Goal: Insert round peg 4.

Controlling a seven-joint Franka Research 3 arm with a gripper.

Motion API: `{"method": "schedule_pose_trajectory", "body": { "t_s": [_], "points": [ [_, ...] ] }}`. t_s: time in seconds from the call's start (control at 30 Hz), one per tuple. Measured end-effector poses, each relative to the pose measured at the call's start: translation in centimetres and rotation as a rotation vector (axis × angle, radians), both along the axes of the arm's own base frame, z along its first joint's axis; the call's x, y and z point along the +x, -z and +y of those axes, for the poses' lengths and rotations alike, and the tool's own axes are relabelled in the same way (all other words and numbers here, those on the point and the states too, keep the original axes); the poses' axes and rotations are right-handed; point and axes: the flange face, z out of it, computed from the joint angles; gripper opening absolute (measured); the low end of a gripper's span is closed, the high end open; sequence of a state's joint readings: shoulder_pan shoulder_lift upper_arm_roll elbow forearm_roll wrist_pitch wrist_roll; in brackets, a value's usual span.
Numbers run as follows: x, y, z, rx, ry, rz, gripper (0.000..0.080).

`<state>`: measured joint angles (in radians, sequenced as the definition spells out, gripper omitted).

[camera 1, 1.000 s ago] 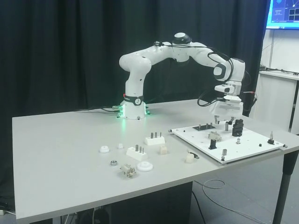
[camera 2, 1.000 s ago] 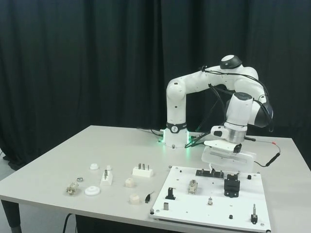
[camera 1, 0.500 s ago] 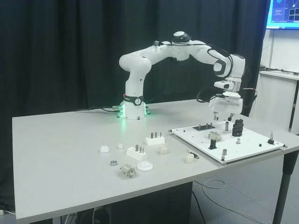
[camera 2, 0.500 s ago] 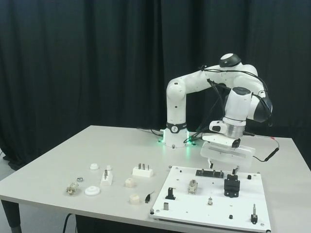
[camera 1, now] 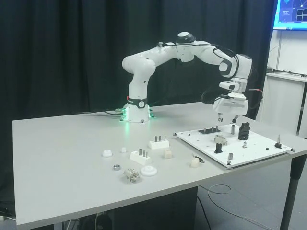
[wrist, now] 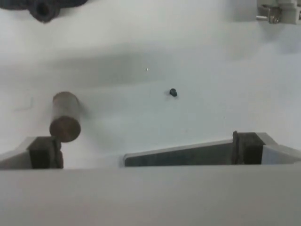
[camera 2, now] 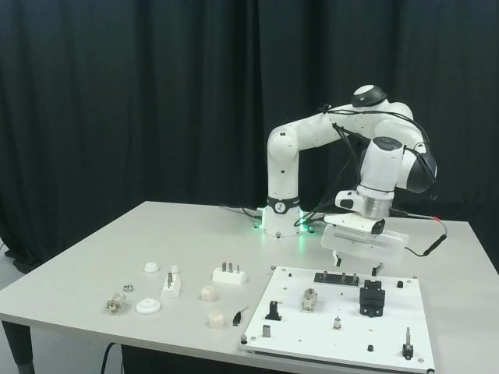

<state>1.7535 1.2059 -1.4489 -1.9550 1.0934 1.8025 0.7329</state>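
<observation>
White assembly board (camera 1: 249,143) lies at the right of the grey table (camera 1: 67,148) in the first room view. The white arm (camera 2: 312,132) holds its gripper (camera 2: 355,266) above the board's far edge, fingers (wrist: 44,151) spread apart and holding nothing. The round peg (wrist: 64,117) stands upright on the board, at the lower left of the wrist view just beside one fingertip, not touching it visibly. A small black dot (wrist: 173,92) marks the board near frame centre. Loose white parts (camera 2: 224,274) sit at the left of the board. No legible writing or labels appear on any object.
</observation>
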Motion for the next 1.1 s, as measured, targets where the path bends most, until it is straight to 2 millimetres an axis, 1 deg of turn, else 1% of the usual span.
{"method": "schedule_pose_trajectory", "body": {
  "t_s": [0.33,1.1],
  "points": [
    [-0.4,0.3,0.1,-0.002,-0.006,0.009,0.0800],
    [-0.6,1.6,0.4,-0.013,-0.019,-0.001,0.0800]
  ]
}}
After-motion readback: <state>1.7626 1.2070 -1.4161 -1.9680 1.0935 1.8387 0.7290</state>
